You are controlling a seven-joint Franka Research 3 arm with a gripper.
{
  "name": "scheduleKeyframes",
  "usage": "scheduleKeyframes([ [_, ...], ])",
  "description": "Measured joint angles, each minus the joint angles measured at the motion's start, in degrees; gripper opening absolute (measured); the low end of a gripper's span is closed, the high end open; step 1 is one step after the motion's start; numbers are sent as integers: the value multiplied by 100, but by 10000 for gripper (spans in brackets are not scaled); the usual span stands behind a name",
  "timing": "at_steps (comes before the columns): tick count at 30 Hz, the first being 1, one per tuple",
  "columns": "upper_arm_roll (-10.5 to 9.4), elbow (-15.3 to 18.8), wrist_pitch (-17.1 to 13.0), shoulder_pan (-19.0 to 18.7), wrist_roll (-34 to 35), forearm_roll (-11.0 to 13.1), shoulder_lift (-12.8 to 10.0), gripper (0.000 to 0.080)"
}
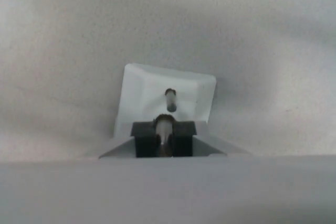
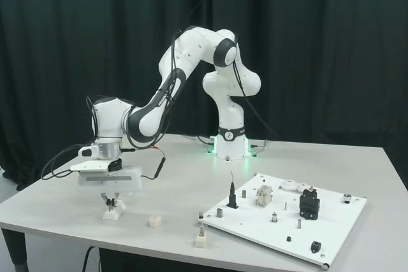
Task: Pick round peg 2.
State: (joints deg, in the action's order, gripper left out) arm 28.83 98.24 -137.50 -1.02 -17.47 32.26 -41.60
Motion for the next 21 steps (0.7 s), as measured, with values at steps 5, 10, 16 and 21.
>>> scheduleKeyframes([
  [5, 54, -107, 174, 12, 58, 0, 40, 62],
  [10, 159, -247, 508, 13, 226, 0, 114, 62],
  [16, 280, -399, 967, 12, 409, -2, 211, 61],
  [21, 357, -513, 1252, 12, 557, -7, 249, 61],
])
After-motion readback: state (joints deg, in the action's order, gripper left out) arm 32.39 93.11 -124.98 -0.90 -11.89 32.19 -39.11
